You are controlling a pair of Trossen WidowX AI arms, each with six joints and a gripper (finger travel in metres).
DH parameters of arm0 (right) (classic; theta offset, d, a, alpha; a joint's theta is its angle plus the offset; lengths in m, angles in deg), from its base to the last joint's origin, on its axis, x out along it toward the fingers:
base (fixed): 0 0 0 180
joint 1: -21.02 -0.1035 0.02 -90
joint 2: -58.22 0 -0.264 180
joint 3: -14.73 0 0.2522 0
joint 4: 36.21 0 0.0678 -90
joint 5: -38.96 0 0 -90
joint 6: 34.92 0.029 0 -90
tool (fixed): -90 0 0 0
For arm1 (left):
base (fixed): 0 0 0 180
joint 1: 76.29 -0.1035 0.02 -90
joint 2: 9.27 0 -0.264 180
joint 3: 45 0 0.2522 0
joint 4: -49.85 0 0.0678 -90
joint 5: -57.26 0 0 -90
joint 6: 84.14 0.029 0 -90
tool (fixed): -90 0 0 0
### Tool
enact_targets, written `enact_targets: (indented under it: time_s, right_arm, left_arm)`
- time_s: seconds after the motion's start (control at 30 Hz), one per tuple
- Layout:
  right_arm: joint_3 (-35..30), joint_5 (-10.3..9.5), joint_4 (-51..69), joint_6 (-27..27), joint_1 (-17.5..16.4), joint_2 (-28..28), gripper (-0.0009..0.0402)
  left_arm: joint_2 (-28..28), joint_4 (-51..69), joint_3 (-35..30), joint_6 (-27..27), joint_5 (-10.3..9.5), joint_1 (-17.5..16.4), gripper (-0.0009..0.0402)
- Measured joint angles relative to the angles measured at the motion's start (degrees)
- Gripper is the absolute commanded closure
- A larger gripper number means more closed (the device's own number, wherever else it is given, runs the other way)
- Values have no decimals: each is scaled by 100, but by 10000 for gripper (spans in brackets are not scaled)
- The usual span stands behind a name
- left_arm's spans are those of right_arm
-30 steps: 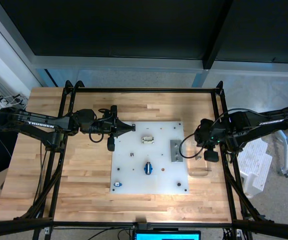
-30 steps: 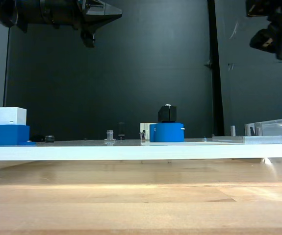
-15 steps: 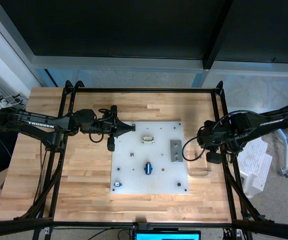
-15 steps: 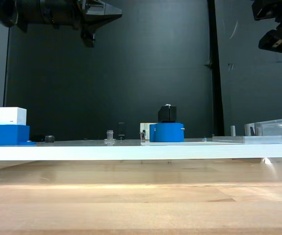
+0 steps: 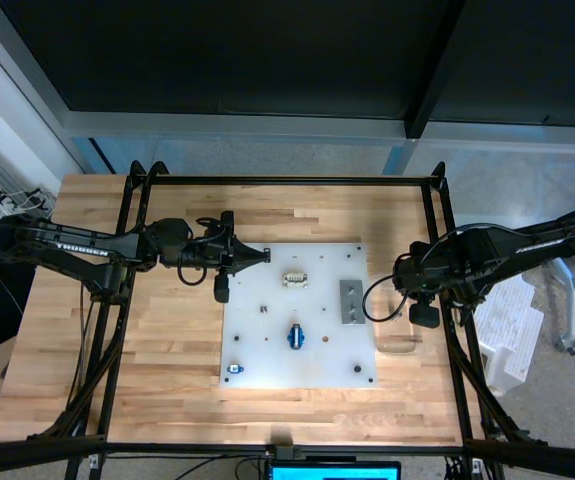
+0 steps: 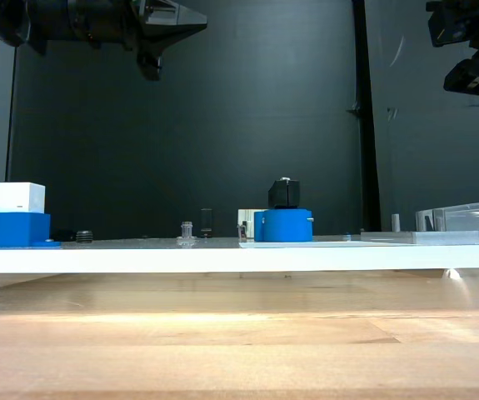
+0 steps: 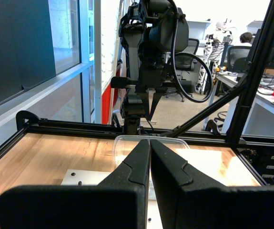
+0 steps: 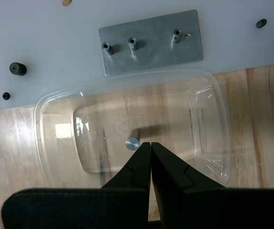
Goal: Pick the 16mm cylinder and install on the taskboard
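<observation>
Idle-looking left hand (image 5: 264, 254) hangs over the board's 10 o'clock corner, fingers pressed together, holding nothing. White board (image 5: 267, 340) sits mid counter (image 5: 167, 350), with the grey block (image 8: 151, 40) at its 3 o'clock edge. Clear tray (image 8: 221, 119) is just beside the board at 3 o'clock. The peg (image 8: 132, 143) stands inside the tray, end face up. It is not picked and not installed, so the task looks barely begun. The right hand (image 8: 151, 144) is high over the tray, fingers closed on nothing. The peg is below it, just off the tips. Left to do: open, descend, grab, carry toward 9 o'clock, seat in the board.
</observation>
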Motion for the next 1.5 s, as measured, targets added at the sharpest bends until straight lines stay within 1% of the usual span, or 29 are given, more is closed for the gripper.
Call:
enact_targets:
  time_s: [0.43,0.5,0.57,0.67,0.73,0.87,0.97,1.23,1.5]
  right_arm:
    - [4,-9,-7,-35,-9,-142,393]
    - [4,24,-13,-48,-11,-188,393]
    - [4,114,-15,-61,-17,-240,393]
    - [7,160,-11,-76,-20,-326,393]
    - [7,262,11,-76,-26,-387,393]
    - [7,280,90,-74,-52,-520,392]
    - [11,282,109,-72,-83,-629,382]
    - [94,284,105,-44,-173,-925,342]
    - [435,284,-142,105,-219,-1010,309]
  left_arm:
    - [0,2,0,0,0,0,393]
    - [0,0,0,-2,0,0,393]
    - [0,2,0,0,0,0,393]
    - [0,0,0,0,0,0,393]
    - [0,0,0,0,0,0,393]
    - [2,2,0,-2,0,0,393]
    - [0,2,0,0,0,0,393]
    - [0,2,0,0,0,0,393]
    - [0,2,0,-2,0,0,393]
